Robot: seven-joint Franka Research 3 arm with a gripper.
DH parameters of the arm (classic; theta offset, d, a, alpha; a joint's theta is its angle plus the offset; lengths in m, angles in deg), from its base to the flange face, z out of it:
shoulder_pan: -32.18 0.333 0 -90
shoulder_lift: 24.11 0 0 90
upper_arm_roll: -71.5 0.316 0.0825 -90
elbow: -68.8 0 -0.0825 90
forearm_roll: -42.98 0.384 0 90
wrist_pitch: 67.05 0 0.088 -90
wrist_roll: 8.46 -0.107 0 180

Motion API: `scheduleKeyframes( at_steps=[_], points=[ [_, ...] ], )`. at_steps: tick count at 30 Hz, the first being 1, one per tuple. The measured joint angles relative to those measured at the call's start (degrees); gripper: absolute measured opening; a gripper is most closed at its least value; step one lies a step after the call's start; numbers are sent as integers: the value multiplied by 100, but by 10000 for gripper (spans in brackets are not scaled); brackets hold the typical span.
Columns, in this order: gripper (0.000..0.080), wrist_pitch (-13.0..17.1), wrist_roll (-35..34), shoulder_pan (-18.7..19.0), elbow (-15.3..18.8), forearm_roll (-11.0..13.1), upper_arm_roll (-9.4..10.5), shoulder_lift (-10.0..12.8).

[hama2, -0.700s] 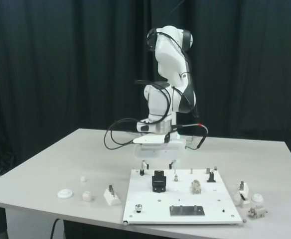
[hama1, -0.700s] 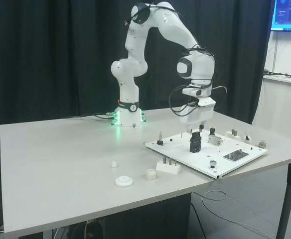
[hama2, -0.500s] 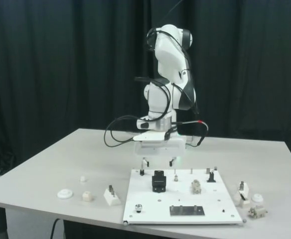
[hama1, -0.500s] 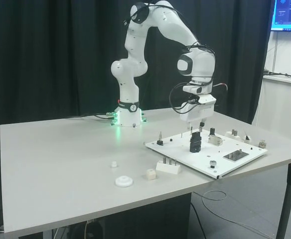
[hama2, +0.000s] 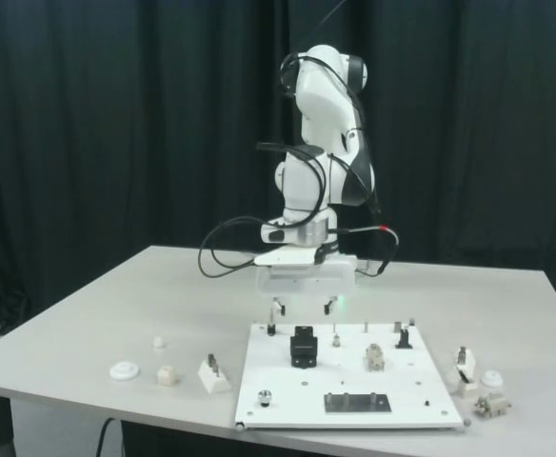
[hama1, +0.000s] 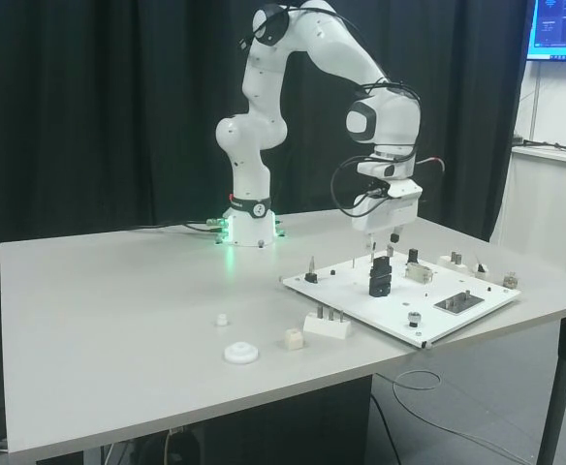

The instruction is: Pick square peg 2.

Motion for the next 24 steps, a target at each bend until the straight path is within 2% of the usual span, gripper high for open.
scheduleKeyframes(
  at_steps=[24],
  points=[
    [800,-135,0,0,-116,-5,-2,-1]
  ],
)
